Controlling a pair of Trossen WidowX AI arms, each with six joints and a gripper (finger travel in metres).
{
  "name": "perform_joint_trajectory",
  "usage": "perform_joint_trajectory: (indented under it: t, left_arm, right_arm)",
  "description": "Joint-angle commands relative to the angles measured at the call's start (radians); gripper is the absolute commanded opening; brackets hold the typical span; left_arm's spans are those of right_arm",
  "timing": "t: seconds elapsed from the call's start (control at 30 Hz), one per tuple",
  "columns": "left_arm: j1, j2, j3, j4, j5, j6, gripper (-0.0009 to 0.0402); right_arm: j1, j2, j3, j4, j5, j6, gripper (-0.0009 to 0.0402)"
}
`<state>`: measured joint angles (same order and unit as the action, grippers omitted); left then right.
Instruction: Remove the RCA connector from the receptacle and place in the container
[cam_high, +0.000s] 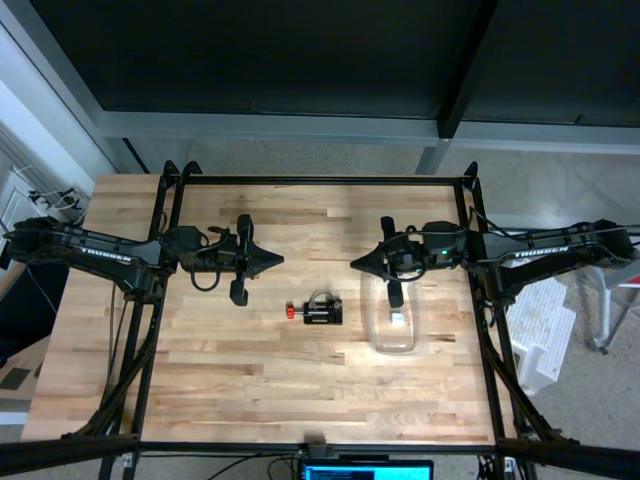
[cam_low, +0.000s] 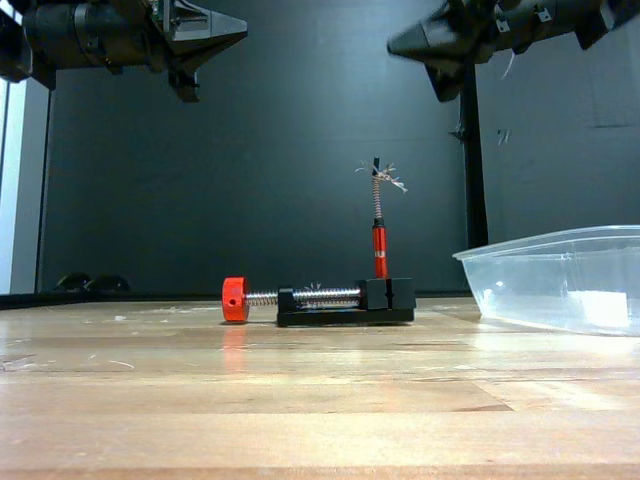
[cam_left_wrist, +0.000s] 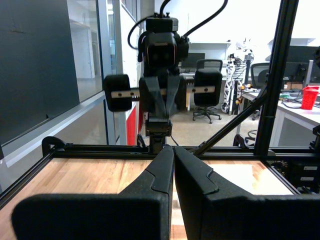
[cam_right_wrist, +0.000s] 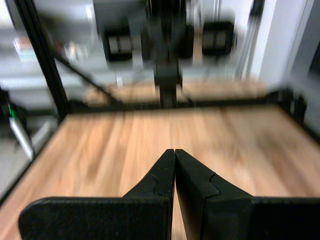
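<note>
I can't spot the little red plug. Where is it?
In the low view, the RCA connector stands upright in the receptacle mid-table, left of the container. The left gripper and right gripper hover above, both shut.

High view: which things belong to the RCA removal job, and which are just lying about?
Job: RCA connector, upright in the receptacle; container, right of it; left gripper and right gripper, both shut, held high either side of the receptacle.
Lying about: whitish square piece inside the container; papers beyond the table's right edge.
</note>
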<state>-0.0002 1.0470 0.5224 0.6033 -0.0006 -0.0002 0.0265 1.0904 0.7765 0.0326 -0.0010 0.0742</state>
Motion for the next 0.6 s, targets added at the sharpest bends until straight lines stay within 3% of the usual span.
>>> perform_joint_trajectory:
  t: [0.03, 0.3, 0.37, 0.53, 0.6]
  left_arm:
    - [0.000, 0.000, 0.000, 0.000, 0.000, 0.000, 0.0000]
    - [0.000, 0.000, 0.000, 0.000, 0.000, 0.000, 0.0000]
    - [0.000, 0.000, 0.000, 0.000, 0.000, 0.000, 0.0000]
    - [0.000, 0.000, 0.000, 0.000, 0.000, 0.000, 0.0000]
    - [0.000, 0.000, 0.000, 0.000, 0.000, 0.000, 0.0000]
  right_arm:
    - [0.013, 0.043, 0.092, -0.222, 0.009, -0.001, 0.0000]
    - [0.034, 0.206, 0.306, -0.673, 0.013, -0.002, 0.0000]
    - [0.041, 0.246, 0.348, -0.755, 0.045, 0.001, 0.0005]
    - [0.063, 0.351, 0.431, -0.885, 0.090, 0.017, 0.0062]
    - [0.072, 0.386, 0.456, -0.896, 0.091, 0.025, 0.0096]
